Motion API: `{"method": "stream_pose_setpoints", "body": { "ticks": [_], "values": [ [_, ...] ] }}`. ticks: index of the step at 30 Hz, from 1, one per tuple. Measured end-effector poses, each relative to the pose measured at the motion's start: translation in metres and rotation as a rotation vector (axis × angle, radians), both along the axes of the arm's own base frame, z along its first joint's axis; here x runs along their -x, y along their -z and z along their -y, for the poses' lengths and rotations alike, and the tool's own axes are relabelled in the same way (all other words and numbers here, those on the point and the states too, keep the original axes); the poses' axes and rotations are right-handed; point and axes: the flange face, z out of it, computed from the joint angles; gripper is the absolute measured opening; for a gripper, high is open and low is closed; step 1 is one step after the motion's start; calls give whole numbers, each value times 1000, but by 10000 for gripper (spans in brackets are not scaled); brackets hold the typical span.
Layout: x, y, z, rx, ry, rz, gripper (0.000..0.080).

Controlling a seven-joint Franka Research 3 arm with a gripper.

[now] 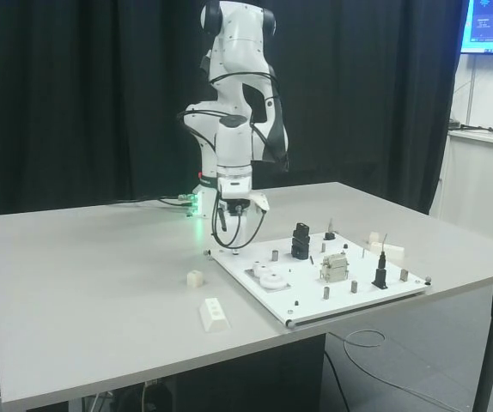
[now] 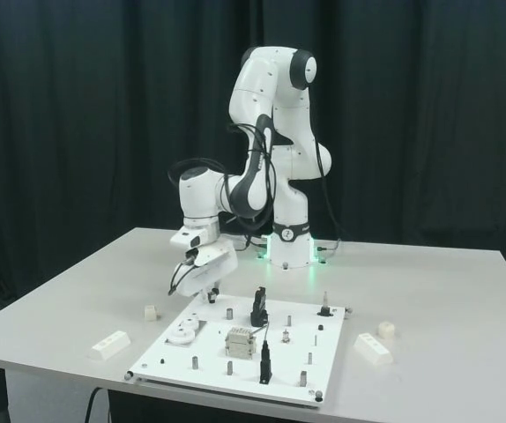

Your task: Insert bolt 4.

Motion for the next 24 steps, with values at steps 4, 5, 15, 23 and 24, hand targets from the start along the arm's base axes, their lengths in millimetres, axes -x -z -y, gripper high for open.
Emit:
{"method": "stream_pose_setpoints", "body": {
  "ticks": [4,5,15,23,24],
  "values": [
    [0,0,1,-2,53,-2,237],
    [0,0,0,-2,66,-2,237],
    [0,0,0,2,182,-11,237],
    [0,0,0,4,260,-17,237],
    [0,0,0,4,274,-18,237]
  ]
}}
